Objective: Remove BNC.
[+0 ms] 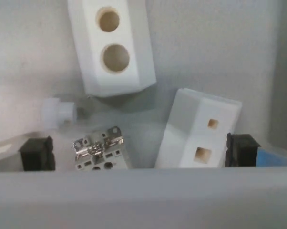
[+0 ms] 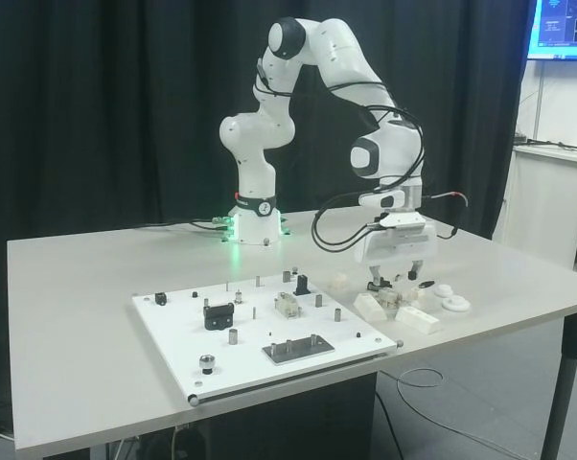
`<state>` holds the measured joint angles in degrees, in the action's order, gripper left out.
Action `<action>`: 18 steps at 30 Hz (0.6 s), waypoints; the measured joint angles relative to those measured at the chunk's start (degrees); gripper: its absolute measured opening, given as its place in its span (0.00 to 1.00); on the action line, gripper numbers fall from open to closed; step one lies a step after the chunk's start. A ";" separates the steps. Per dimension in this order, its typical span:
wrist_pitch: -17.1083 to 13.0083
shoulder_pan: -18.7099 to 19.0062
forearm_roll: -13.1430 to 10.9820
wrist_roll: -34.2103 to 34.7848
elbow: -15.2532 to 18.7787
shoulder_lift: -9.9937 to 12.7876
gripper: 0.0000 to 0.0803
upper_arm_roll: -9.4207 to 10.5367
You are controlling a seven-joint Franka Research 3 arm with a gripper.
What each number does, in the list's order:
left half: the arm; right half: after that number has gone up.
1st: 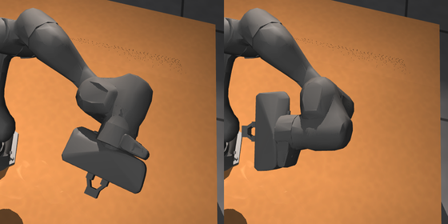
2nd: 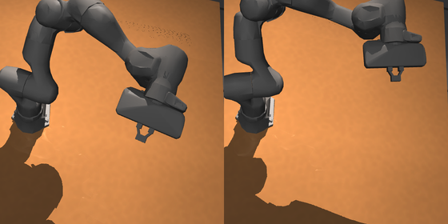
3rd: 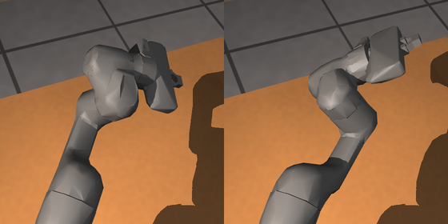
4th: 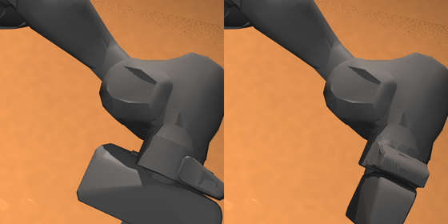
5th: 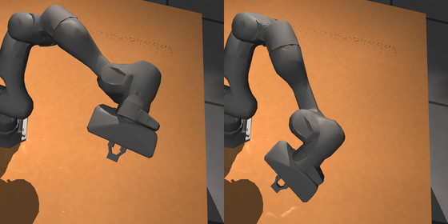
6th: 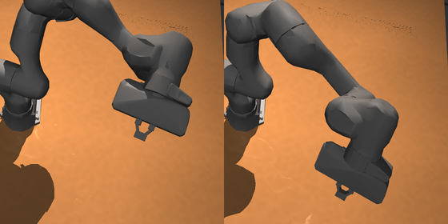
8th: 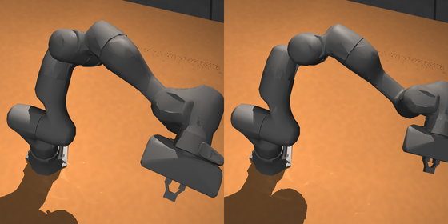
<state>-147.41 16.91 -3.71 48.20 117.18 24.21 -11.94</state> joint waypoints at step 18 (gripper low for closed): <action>1.13 -0.91 0.04 -0.29 -1.82 0.05 1.00 -0.69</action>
